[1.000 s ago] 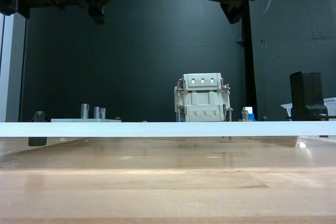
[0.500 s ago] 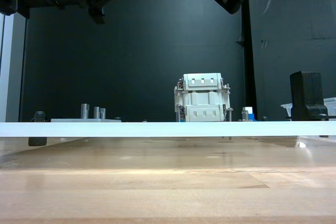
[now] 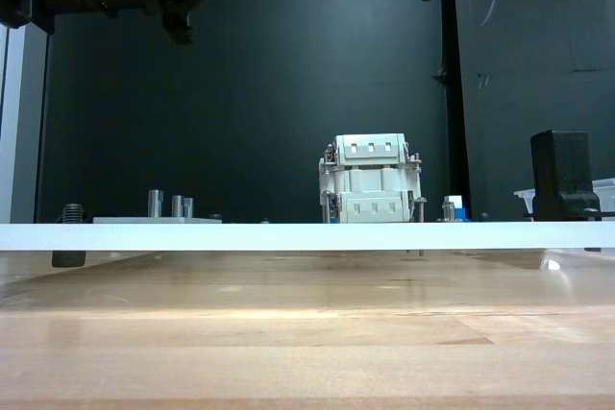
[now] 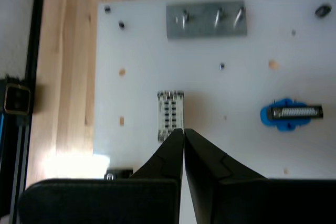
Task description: Remove the HAN10E connector from the taskboard and place in the container
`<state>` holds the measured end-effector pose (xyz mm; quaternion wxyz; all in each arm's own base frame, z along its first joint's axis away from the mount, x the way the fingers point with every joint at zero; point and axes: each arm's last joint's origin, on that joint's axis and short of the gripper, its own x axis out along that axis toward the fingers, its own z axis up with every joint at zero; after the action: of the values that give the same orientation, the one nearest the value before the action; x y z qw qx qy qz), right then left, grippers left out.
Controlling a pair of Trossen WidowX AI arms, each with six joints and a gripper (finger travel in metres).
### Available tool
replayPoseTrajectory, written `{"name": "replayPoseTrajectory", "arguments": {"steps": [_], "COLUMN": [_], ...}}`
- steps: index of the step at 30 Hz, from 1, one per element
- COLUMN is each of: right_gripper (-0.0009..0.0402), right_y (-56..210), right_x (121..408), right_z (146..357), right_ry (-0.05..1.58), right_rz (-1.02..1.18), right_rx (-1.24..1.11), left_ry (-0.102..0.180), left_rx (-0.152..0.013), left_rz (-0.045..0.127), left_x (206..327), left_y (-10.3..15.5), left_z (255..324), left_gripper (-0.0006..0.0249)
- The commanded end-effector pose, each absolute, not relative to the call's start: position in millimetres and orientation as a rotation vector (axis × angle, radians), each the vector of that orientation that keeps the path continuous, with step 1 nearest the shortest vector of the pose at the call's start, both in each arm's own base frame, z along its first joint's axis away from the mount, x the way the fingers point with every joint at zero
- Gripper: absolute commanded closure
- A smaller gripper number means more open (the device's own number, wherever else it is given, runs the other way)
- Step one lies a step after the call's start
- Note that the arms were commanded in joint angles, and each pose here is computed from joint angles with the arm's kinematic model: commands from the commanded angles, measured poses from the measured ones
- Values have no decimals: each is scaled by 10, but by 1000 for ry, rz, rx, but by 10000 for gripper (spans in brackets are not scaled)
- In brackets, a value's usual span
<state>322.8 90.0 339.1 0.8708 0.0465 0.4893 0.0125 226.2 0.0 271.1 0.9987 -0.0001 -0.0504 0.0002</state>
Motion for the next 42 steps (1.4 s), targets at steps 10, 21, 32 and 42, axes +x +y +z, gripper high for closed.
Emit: {"name": "replayPoseTrajectory", "arguments": {"steps": [10, 21, 32, 42], "right_gripper": [282, 158, 101, 102], "right_y": [1007, 1075, 1102, 1113], "right_x": [3480, 3701, 3795, 3840], "right_z": [3457, 3462, 3357, 3342], "right_ry": [1211, 1247, 1272, 1244], "right_rz": [-19, -26, -33, -27], "right_rx": [73, 63, 56, 63], "left_ry": [-101, -101, -102, -101], "left_rx": [0, 0, 0, 0], "left_rz": [0, 0, 0, 0], "left_x": [2263, 2263, 2263, 2263], "left_y": [0, 0, 0, 0], "left_z": [2712, 2712, 2712, 2712], "left_gripper": [243, 243, 243, 243]}}
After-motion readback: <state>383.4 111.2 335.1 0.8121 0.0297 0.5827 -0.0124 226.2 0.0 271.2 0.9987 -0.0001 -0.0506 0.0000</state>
